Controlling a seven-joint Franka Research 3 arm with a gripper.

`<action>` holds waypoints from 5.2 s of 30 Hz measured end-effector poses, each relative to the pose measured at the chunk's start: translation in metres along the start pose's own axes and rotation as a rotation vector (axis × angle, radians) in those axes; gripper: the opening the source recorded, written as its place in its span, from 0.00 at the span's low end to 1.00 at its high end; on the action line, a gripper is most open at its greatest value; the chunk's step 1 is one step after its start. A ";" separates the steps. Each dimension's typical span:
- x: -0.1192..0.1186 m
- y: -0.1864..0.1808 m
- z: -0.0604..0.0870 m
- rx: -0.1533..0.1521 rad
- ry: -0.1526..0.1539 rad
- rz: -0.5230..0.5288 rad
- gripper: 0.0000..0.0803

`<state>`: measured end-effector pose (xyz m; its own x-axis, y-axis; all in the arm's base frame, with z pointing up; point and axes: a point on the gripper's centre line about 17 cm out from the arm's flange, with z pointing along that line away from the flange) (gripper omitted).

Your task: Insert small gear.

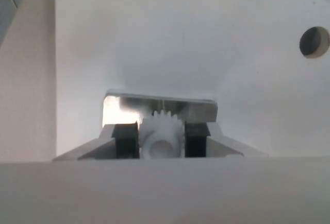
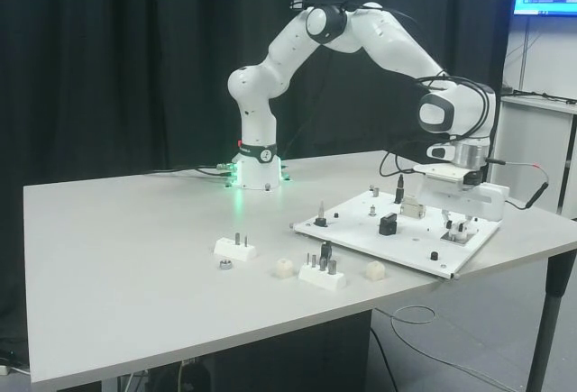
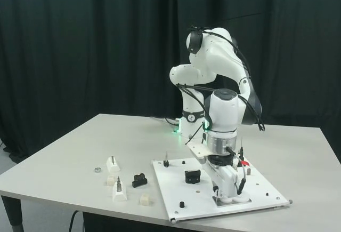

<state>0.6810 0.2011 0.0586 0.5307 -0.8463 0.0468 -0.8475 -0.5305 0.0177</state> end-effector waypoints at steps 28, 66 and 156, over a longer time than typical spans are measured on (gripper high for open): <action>0.001 0.000 0.000 0.002 -0.005 0.010 0.24; 0.000 0.000 0.001 0.006 -0.008 -0.091 0.24; 0.000 0.000 0.011 0.044 -0.012 -0.202 0.24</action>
<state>0.6813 0.2009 0.0481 0.6902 -0.7228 0.0349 -0.7227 -0.6909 -0.0177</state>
